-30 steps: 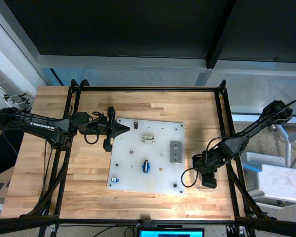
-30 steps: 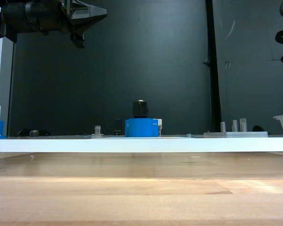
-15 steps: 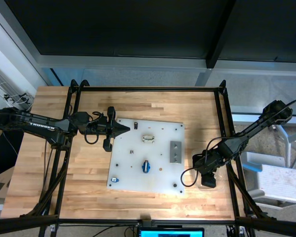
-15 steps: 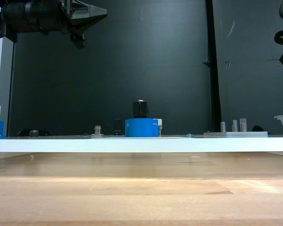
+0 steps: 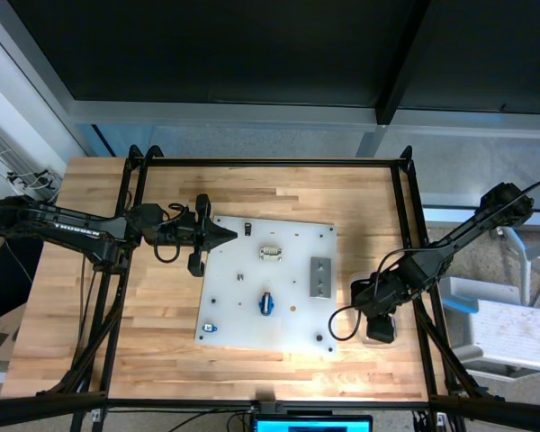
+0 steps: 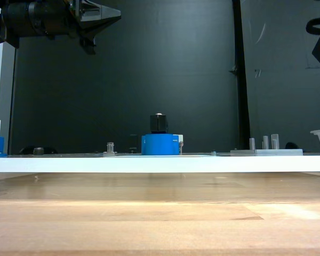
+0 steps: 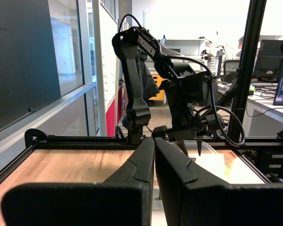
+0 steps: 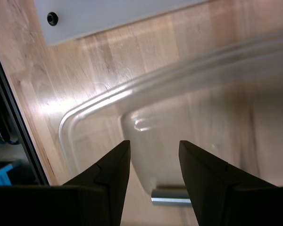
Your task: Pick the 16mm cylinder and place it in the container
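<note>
The small silvery metal cylinder (image 8: 172, 196) is seen loose in the clear plastic tray (image 8: 80, 120) under the spread right pincer (image 8: 153, 145); the left pincer (image 7: 154, 141) is held clenched above the white board's (image 5: 279, 306) edge.

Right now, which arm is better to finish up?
Right: the right gripper hangs open over the container, the 16mm cylinder lying inside. The left gripper sits shut at the board's left edge.

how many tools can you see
2. The left tool, shut, hangs above the far-left corner of the board. The right tool, open, is over the container, with the 16mm cylinder lying inside. None seems hidden.
</note>
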Tool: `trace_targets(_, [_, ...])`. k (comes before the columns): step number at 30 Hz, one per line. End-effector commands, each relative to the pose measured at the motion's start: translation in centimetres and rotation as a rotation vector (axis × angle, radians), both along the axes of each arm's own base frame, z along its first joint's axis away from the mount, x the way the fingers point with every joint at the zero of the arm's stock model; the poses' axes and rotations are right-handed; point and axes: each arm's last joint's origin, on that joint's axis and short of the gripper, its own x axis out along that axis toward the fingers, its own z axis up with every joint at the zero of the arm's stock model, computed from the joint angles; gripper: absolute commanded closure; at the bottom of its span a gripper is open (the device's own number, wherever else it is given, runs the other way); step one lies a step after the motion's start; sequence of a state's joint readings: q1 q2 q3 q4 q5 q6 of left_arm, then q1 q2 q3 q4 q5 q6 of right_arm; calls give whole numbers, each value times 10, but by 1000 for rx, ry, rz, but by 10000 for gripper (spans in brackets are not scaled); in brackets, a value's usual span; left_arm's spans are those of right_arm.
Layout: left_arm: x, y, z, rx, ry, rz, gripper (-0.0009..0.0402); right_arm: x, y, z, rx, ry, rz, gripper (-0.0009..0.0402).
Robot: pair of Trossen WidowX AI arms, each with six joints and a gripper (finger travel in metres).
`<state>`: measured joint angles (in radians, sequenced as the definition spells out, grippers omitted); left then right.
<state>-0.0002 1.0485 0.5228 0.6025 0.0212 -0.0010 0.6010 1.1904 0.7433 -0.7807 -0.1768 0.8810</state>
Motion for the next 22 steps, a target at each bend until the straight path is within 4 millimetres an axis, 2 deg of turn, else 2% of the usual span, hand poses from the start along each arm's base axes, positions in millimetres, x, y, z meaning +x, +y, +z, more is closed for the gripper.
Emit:
trace_targets(1, [0,0,0,0,0,0,393,-1,-1,9,-21,30,-1,260])
trace_targets(15, [0,0,0,0,0,0,393,0,-3,60,-99,23,-28,289])
trace_targets(22, [0,0,0,0,0,0,393,-2,-4,62,-118,39,-28,301])
